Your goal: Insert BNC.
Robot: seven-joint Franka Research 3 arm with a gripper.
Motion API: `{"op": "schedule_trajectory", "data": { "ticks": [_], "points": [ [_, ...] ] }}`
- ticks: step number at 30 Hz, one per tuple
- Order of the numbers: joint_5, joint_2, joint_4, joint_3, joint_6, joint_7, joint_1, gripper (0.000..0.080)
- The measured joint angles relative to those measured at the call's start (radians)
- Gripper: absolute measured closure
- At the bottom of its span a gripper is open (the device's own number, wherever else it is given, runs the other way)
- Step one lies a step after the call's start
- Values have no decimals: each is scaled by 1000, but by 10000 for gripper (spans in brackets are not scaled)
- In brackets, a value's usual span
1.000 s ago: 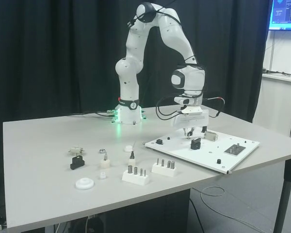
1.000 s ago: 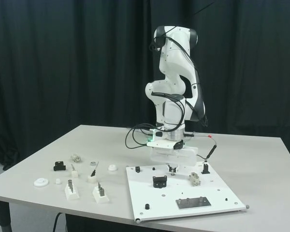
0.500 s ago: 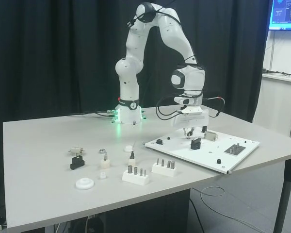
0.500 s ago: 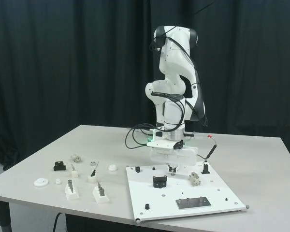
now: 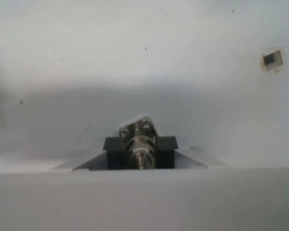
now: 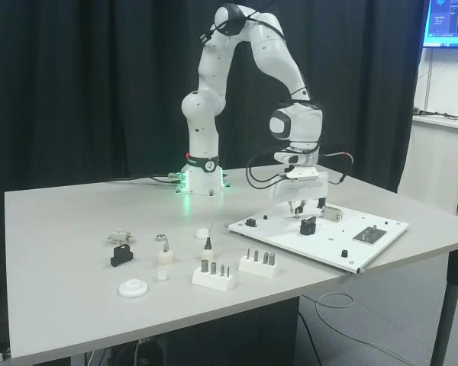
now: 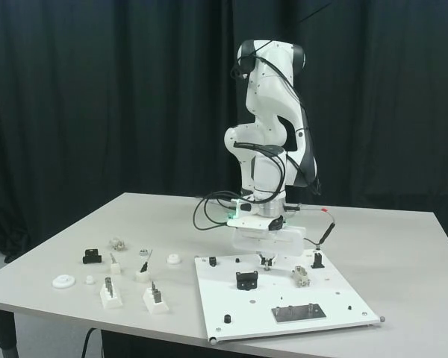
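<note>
Claw (image 7: 267,260) low over white board (image 7: 343,298), pinching BNC connector (image 5: 140,147). Risk: slight tilt or offset jams the connector instead of seating.

The claw (image 7: 266,260) hangs low over the far part of the white board (image 7: 284,297). On the board, a black block (image 7: 246,280) stands just at its 6 o'clock side and a small metal part (image 7: 301,275) near its 3 o'clock side. A grey plate (image 7: 299,314) lies farther toward 5 o'clock. Holders (image 7: 156,299) crowd the surface (image 7: 75,246) toward 9 o'clock; bare surface lies beyond them.
</note>
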State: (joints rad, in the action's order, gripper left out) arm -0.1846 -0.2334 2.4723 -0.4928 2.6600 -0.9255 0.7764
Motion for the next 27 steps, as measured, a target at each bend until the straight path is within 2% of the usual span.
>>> {"op": "schedule_trajectory", "data": {
  "ticks": [10,19,27],
  "points": [
    [0,0,0,2,0,156,-3,681],
    [-5,3,0,23,0,332,-27,681],
    [-8,6,0,47,0,386,-55,681]
  ]
}}
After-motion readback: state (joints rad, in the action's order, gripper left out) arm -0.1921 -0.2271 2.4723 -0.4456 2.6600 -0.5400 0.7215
